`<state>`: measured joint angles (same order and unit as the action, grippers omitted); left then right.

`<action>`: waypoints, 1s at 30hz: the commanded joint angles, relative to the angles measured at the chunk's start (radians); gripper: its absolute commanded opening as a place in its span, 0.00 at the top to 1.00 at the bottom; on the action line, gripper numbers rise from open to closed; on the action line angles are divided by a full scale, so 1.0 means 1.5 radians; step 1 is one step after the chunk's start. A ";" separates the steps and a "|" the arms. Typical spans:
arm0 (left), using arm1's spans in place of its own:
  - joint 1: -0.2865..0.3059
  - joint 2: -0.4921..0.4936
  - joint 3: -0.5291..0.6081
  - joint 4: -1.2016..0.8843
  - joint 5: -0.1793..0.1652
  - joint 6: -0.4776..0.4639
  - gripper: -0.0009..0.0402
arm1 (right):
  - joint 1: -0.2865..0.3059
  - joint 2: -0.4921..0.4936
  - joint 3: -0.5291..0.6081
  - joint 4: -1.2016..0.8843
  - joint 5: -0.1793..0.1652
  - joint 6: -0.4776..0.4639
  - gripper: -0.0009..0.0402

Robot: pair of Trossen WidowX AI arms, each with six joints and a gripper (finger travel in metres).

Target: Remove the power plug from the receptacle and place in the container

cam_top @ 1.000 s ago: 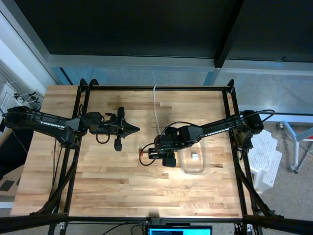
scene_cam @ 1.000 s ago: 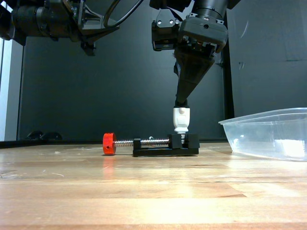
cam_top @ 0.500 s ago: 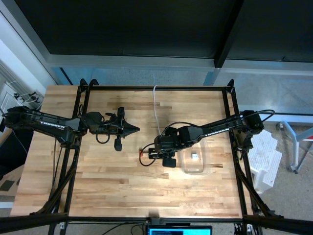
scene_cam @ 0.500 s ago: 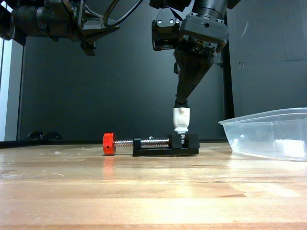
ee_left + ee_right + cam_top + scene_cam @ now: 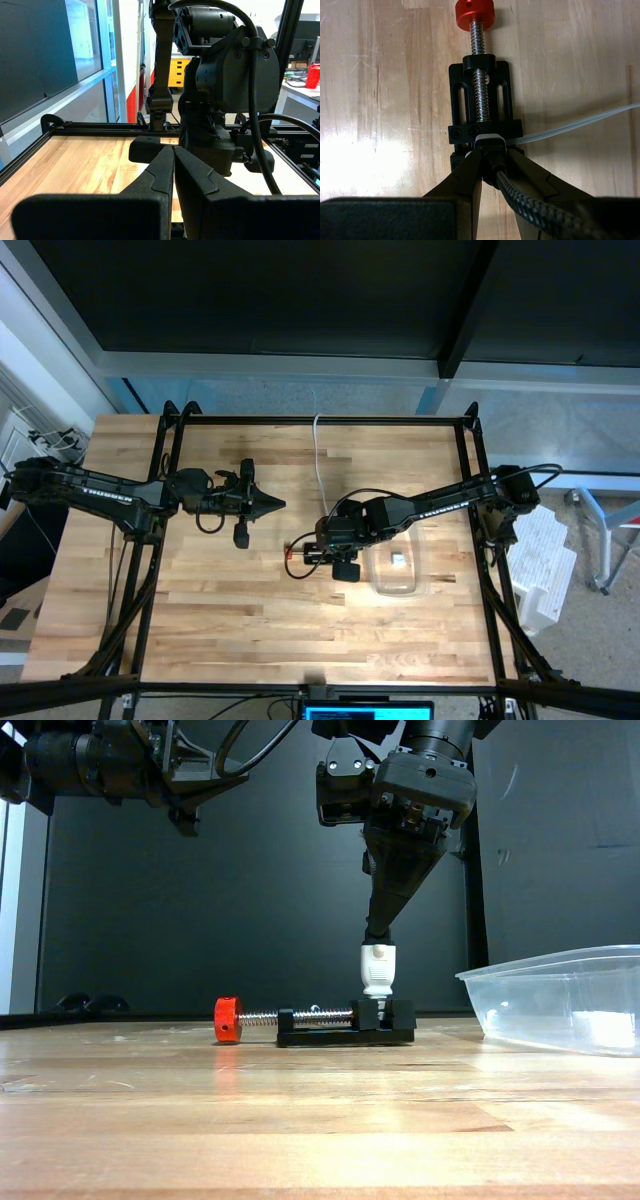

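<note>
The right gripper [image 5: 378, 934] is pointing straight down over the black clamp [image 5: 345, 1020] at the centre of the low view. Its jaws are pinching the power plug [image 5: 492, 159], which is sitting in the white receptacle [image 5: 376, 970]. I'd say nothing is out yet, so the pull and the carry to the container [image 5: 560, 998] at the right are both waiting. The left gripper [image 5: 268, 504] is hanging left of centre in the high view, jaws pressed together.

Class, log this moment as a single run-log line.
right gripper shut on power plug seated in receptacle | left gripper shut, parked above table | container beside clamp
</note>
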<state>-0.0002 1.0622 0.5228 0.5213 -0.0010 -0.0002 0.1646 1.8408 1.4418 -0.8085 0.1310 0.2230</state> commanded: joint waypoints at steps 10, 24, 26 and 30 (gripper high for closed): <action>0.000 0.000 0.000 0.000 0.000 0.000 0.98 | -0.001 -0.014 0.000 0.000 0.001 0.000 0.98; 0.000 0.000 0.000 0.000 0.000 0.000 0.98 | -0.002 -0.035 0.001 -0.003 0.005 -0.002 0.98; 0.000 0.000 0.000 0.000 0.000 0.000 0.98 | -0.003 -0.037 0.001 -0.006 0.005 -0.002 0.98; 0.000 0.000 0.000 0.000 0.000 0.000 0.98 | -0.004 -0.041 0.001 -0.008 0.005 -0.002 0.98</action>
<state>-0.0002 1.0622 0.5224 0.5205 -0.0010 -0.0002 0.1585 1.7794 1.4418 -0.8211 0.1452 0.2195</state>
